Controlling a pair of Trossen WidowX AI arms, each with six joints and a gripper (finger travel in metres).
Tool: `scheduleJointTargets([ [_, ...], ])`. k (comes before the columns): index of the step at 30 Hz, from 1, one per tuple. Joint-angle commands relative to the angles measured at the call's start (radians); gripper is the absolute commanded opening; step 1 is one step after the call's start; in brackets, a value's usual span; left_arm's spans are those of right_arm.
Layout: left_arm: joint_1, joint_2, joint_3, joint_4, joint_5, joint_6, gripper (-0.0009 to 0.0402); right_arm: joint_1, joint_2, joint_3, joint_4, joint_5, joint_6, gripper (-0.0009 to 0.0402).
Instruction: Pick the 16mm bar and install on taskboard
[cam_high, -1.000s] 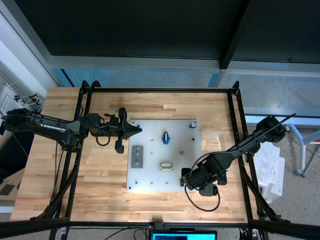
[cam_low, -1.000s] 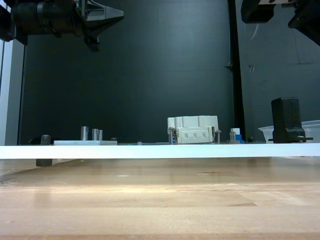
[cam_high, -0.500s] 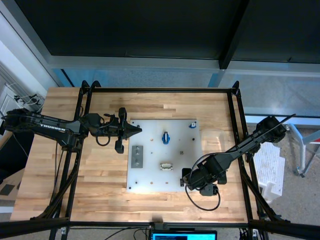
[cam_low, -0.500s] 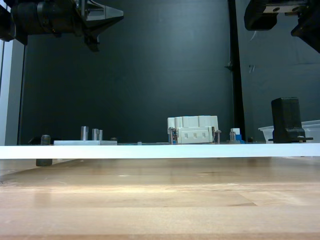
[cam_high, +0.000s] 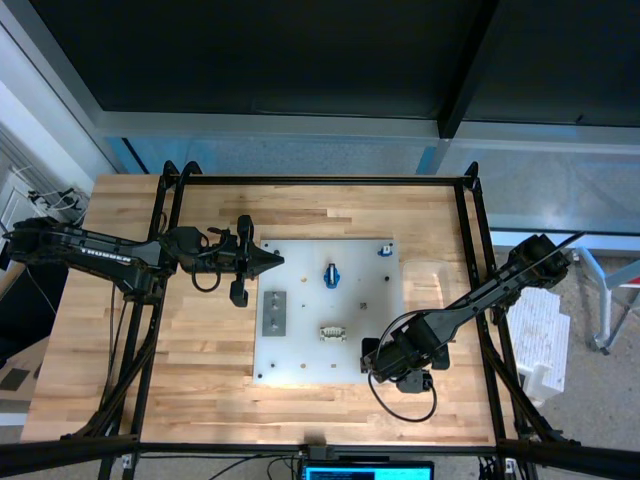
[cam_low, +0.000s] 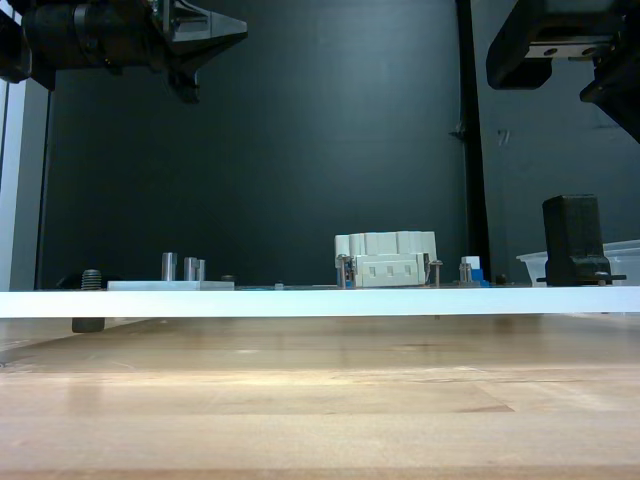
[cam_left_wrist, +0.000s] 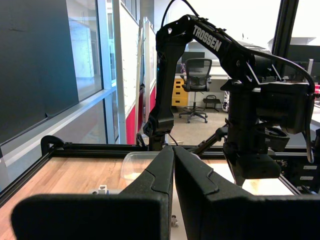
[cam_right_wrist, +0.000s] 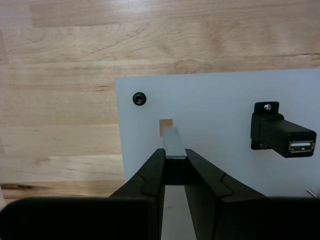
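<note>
My right gripper (cam_right_wrist: 175, 161) is shut on the 16mm bar (cam_right_wrist: 175, 144), a short grey metal piece sticking out between the fingertips. The bar's tip hangs just short of a small square hole (cam_right_wrist: 166, 126) near the corner of the white taskboard (cam_right_wrist: 215, 100). In the high view this right gripper (cam_high: 374, 357) is over the board's near right corner. My left gripper (cam_high: 274, 260) is shut on nothing and hovers at the left far edge of the taskboard (cam_high: 300, 368).
The board carries a grey two-hole block (cam_high: 273, 313), a blue knob (cam_high: 332, 274), a beige connector (cam_high: 333, 333) and a black USB socket (cam_right_wrist: 282, 135). A corner screw (cam_right_wrist: 139, 98) sits near the hole. A clear plastic tray (cam_high: 425, 278) lies right of the board.
The right arm has shifted slightly nearer and to the left, and looms larger in the low view. The left arm has not moved.
</note>
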Motion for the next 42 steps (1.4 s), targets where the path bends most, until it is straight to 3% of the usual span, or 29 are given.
scheduleJointTargets([
  [1, 0.000, 0.000, 0.000, 0.000, 0.000, 0.000, 0.0000, 0.001, 0.013, 0.000, 0.000, 0.000, 0.001, 0.0000],
  [17, 0.000, 0.000, 0.000, 0.000, 0.000, 0.000, 0.0000, 0.016, 0.031, 0.000, 0.004, 0.004, -0.013, 0.0000],
  [21, 0.000, 0.000, 0.000, 0.000, 0.000, 0.000, 0.0000, 0.016, 0.031, 0.000, 0.004, 0.031, -0.015, 0.0000],
  [42, 0.000, 0.000, 0.000, 0.000, 0.000, 0.000, 0.0000, 0.023, 0.031, 0.000, 0.008, 0.026, -0.014, 0.0000],
])
